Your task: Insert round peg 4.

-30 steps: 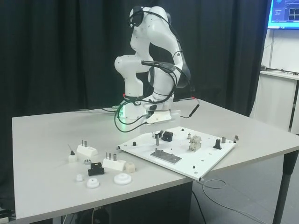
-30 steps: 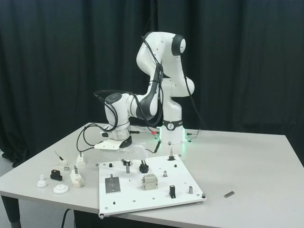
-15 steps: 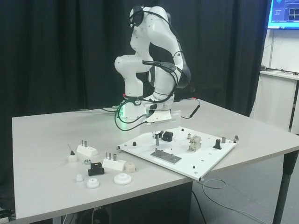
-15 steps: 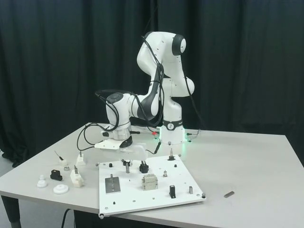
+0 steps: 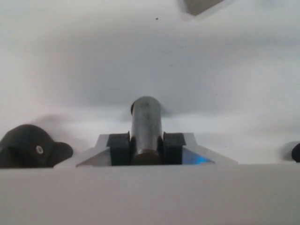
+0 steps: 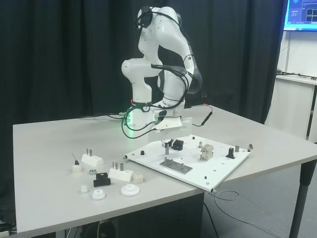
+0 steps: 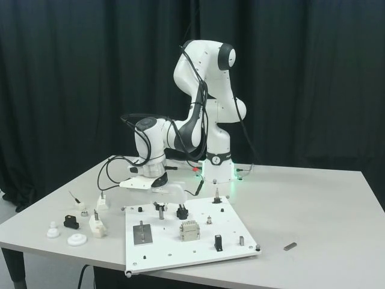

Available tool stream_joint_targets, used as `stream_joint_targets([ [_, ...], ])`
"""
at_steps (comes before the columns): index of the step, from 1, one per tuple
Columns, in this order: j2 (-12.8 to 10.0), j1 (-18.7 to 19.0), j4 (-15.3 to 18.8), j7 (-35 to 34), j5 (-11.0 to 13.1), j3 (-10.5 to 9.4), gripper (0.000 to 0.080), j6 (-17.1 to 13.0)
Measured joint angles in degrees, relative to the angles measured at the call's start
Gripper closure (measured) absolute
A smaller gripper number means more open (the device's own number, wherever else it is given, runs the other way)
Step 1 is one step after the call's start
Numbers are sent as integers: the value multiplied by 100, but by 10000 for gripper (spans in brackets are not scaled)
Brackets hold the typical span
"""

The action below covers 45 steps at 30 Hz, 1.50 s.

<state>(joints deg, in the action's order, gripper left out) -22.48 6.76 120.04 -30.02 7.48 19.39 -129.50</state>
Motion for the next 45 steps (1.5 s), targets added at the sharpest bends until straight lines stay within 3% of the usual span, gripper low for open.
stream_joint_targets([
  [20, 82, 10, 123, -70, 0, 0, 656, -57],
  [33, 92, 29, 269, -73, 4, -8, 656, -388],
  [45, 102, 39, 284, -170, 4, -7, 656, -420],
])
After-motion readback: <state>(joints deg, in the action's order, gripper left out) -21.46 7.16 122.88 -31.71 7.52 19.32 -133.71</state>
